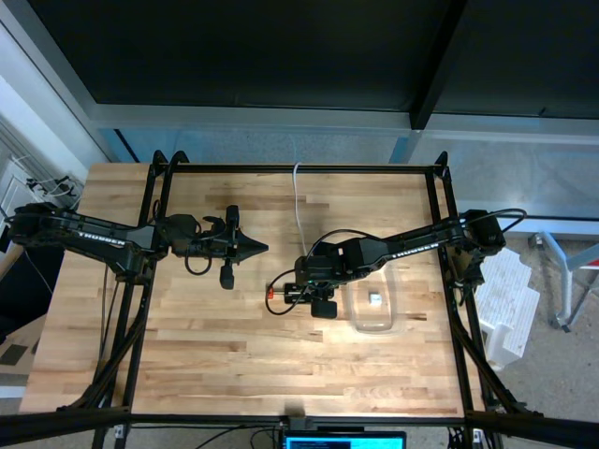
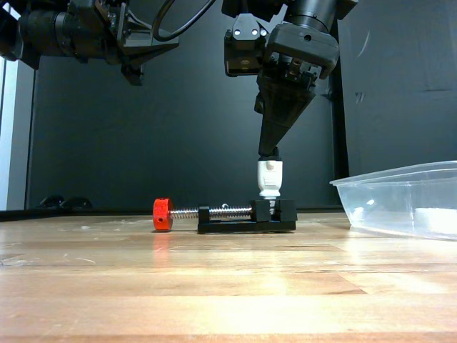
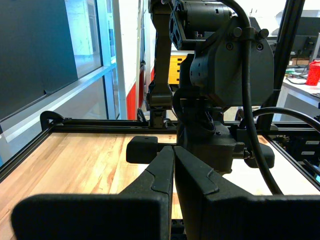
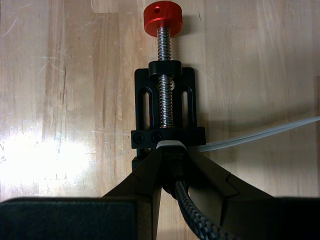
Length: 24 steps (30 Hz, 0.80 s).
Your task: Remove the power plug from the receptacle and place in the container
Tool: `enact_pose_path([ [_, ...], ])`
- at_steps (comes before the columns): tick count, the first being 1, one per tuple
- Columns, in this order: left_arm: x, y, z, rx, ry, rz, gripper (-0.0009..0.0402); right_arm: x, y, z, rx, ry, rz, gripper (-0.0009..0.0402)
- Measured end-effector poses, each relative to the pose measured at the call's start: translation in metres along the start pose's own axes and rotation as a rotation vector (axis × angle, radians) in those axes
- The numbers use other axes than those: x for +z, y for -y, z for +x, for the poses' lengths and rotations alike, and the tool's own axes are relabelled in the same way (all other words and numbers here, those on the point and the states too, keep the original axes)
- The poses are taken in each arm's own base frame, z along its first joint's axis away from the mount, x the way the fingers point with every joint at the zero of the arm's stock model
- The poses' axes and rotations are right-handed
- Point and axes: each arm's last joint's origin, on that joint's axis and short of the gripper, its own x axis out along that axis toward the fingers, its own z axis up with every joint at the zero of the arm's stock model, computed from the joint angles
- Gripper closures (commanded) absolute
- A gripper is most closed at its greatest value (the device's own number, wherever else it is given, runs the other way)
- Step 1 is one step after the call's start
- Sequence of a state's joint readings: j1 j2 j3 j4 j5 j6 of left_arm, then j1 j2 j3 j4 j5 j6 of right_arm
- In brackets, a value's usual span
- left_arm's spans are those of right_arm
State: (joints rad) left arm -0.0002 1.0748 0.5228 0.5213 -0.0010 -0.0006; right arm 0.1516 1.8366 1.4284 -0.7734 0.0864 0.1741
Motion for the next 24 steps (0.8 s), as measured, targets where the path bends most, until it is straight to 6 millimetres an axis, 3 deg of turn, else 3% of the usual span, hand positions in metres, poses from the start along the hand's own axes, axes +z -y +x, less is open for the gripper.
enact_pose_path([
  [24,0.000,0.000,0.000,0.000,0.000,0.000,0.0393,0.004,0.001,-0.011,0.003,0.004,0.002,0.0393],
])
